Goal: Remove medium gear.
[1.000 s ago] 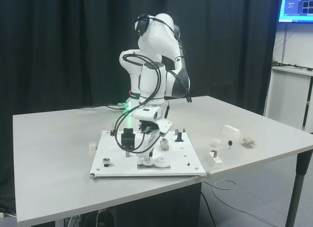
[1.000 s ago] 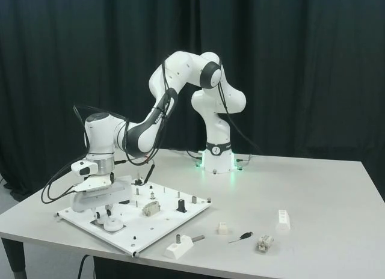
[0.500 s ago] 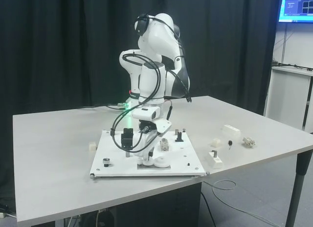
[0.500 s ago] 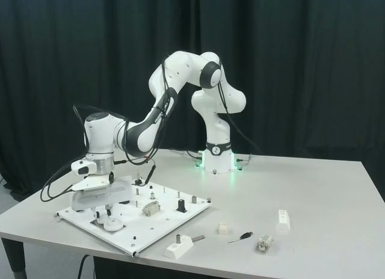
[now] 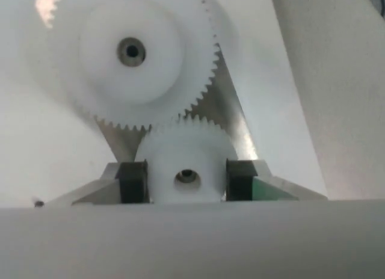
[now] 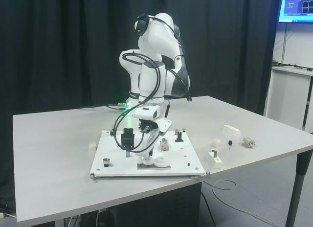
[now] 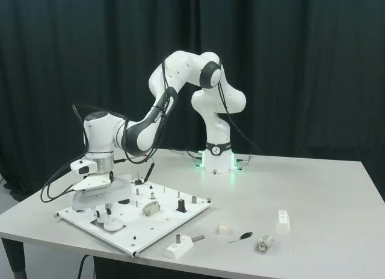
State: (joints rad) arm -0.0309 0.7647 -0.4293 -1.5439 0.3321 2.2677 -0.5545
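Note:
In the wrist view my gripper [image 5: 186,180] is shut on the white medium gear [image 5: 186,162], one black pad [image 5: 132,181] on each side of it. The white large gear [image 5: 132,56] lies just beyond, and its teeth border the medium gear's. Both room views show the gripper [image 6: 146,156] [image 7: 102,213] pointing straight down over the near end of the white assembly board [image 6: 112,153] [image 7: 162,228], with the large gear [image 6: 157,162] [image 7: 112,225] beside it. I cannot tell whether the medium gear is off its peg.
On the board stand a black bracket [image 6: 180,135] [image 7: 180,205], a grey connector [image 6: 165,145] [image 7: 150,210] and several pegs. Loose white parts lie on the grey table beyond the board: a block with a peg [image 6: 215,160] [image 7: 180,248], a long block [image 6: 231,131] [image 7: 283,219] and a small connector [image 6: 248,142] [image 7: 263,243].
The wrist and hand have risen slightly above the board, still at the gears. The loose parts have not moved.

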